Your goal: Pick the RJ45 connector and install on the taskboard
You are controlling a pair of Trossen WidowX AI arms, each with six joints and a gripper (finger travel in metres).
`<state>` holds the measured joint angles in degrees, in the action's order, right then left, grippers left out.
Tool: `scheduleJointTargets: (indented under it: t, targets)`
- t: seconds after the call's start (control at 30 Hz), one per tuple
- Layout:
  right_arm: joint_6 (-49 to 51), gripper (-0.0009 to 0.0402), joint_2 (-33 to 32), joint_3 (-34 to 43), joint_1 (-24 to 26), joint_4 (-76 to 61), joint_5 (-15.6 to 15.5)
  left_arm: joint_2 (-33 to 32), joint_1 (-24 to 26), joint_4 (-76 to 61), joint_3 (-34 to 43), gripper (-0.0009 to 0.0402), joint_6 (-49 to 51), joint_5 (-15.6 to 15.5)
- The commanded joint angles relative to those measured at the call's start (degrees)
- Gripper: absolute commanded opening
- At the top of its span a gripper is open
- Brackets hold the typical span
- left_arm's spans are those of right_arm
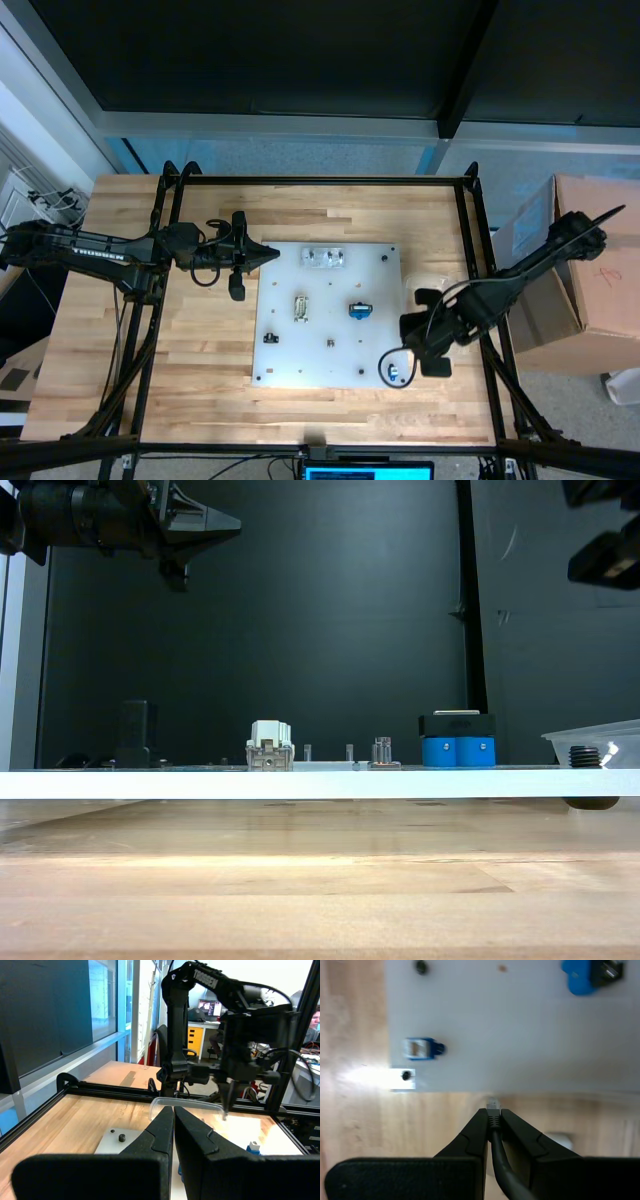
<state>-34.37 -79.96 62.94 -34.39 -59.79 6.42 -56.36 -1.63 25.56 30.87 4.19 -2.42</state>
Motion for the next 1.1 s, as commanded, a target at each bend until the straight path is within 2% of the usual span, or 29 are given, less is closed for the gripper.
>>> scheduleJointTargets:
  t: [0.03, 0.3, 0.57, 0.8, 1.1]
  targets:
    - [0.2, 0.0000, -3.9, 3.7, -1.8, 0.0, 0.0, 0.0, 0.0, 0.0, 0.0, 0.0000, 0.0, 0.0]
    - [0.2, 0.0000, -12.8, 13.9, -4.8, -2.2, -0.2, 0.0, 0.0, 0.0, 0.0, 0.0000, 0.0, 0.0]
    - [0.3, 0.0000, -18.4, 23.3, -5.4, -7.2, -0.2, 0.0, 0.0, 0.0, 0.0, 0.0000, 0.0, 0.0]
    - [0.2, 0.0000, -20.0, 24.1, -5.6, -7.2, -0.5, 0.0, 0.0, 0.0, 0.0, 0.0000, 0.0, 0.0]
    - [0.8, 0.0000, -21.0, 20.9, -5.5, -5.0, -0.5, 0.0, 0.0, 0.0, 0.0, 0.0000, 0.0, 0.0]
